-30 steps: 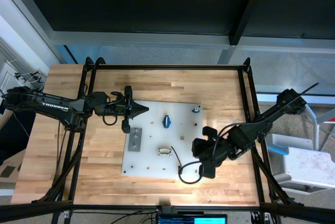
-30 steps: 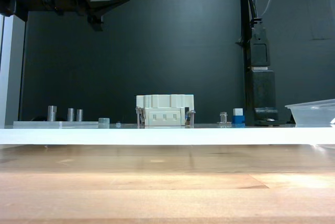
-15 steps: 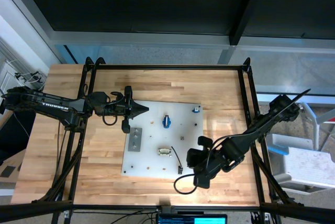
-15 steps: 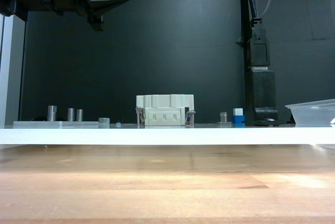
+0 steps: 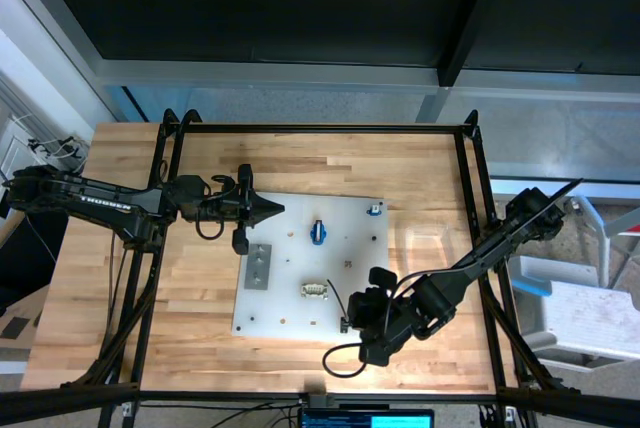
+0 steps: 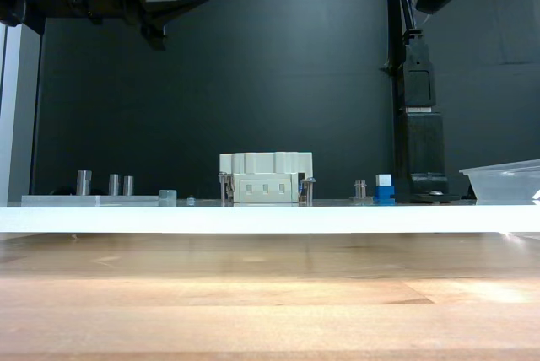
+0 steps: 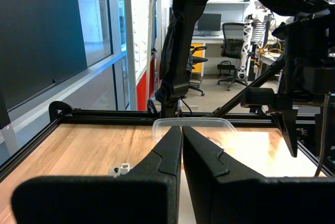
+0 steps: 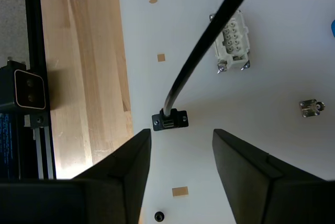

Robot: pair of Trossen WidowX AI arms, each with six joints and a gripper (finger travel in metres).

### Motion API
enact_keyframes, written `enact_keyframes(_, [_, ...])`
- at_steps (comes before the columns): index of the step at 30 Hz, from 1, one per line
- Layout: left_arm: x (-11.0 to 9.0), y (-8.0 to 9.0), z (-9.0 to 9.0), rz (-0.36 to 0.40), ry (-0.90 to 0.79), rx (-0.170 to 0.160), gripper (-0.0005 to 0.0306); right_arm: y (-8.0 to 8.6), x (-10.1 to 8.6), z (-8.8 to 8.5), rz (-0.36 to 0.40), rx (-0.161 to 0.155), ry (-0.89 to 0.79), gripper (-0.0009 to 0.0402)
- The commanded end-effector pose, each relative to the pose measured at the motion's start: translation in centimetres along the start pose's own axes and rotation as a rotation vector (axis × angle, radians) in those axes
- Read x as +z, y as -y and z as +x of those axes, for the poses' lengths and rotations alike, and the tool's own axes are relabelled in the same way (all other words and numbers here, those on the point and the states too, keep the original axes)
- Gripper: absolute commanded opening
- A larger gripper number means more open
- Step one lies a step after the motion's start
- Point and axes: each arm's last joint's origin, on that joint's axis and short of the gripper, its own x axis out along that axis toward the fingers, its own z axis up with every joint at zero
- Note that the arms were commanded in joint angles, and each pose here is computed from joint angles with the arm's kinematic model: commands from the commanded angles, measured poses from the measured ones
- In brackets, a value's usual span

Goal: Remove the USB connector from the USB hub and place in the container

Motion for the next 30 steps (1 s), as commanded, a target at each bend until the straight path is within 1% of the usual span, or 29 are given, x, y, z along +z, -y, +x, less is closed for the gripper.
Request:
enact_keyframes(1, [0.0, 0.0, 0.0, 0.0, 0.0, 0.0, 0.0001, -0.1, -0.1, 0.5, -0.016, -0.008, 0.002, 0.0179])
enact_keyframes(4, [0.0, 0.0, 0.0, 0.0, 0.0, 0.0, 0.0001, -0.4, 0.0, 1.0, -0.02, 0.0, 0.009, 0.0177])
enact_keyframes(7, [0.0, 0.0, 0.0, 0.0, 0.0, 0.0, 0.0001, -0.7, -0.1, 1.7, -0.025, -0.001, 0.009, 0.0172])
enact_keyframes(12, [0.0, 0.0, 0.0, 0.0, 0.0, 0.0, 0.0001, -0.8, -0.2, 2.7, -0.037, -0.013, -0.005, 0.0166])
enact_keyframes(17, [0.0, 0.0, 0.0, 0.0, 0.0, 0.0, 0.0001, -0.9, -0.2, 3.5, -0.043, -0.011, -0.006, 0.0165])
enact_keyframes(23, [0.0, 0.0, 0.0, 0.0, 0.0, 0.0, 0.0001, -0.8, -0.1, 4.3, -0.055, -0.023, -0.018, 0.0165])
enact_keyframes(27, [0.0, 0.0, 0.0, 0.0, 0.0, 0.0, 0.0001, -0.8, -0.2, 4.9, -0.063, -0.018, -0.043, 0.0165])
enact_keyframes(30, [0.0, 0.0, 0.0, 0.0, 0.0, 0.0, 0.0001, -0.7, -0.2, 5.0, -0.064, -0.022, -0.048, 0.0165])
